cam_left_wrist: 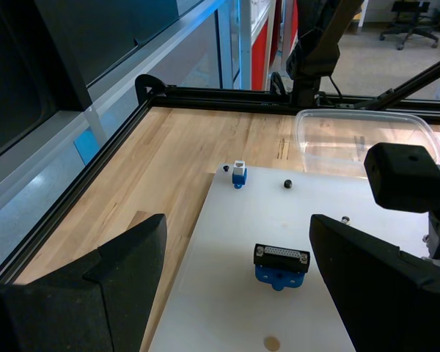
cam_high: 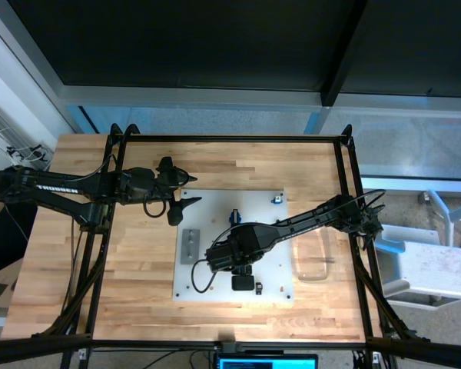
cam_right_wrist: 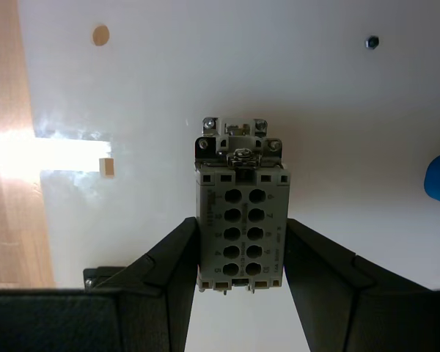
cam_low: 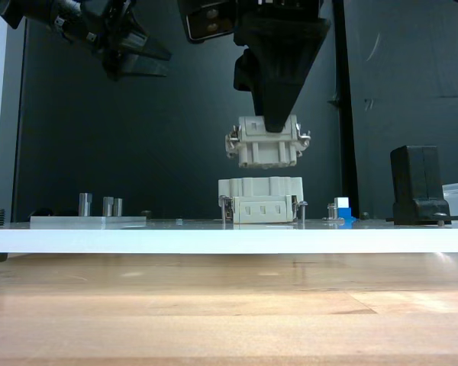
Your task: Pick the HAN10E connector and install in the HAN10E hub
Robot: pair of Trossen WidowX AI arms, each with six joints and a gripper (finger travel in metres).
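Observation:
The HAN10E connector (cam_low: pixel 269 142), a pale beige block with rows of pin holes (cam_right_wrist: pixel 240 227), hangs in the air with my right gripper (cam_low: pixel 271 114) shut on its sides. Directly beneath it, a small gap below, the HAN10E hub (cam_low: pixel 261 200) stands on the white board (cam_low: pixel 214 236). In the high view the right gripper (cam_high: pixel 232 260) is over the board's middle and hides both parts. My left gripper (cam_high: pixel 188 190) hovers open and empty off the board's far left corner, well above the table (cam_low: pixel 149 57).
On the board are a grey block with pegs (cam_low: pixel 88 219), a black block (cam_low: pixel 417 187), a small blue-and-white part (cam_left_wrist: pixel 239 173) and a blue D-sub socket (cam_left_wrist: pixel 281 262). A clear plastic bin (cam_high: pixel 313 257) sits to the right of the board.

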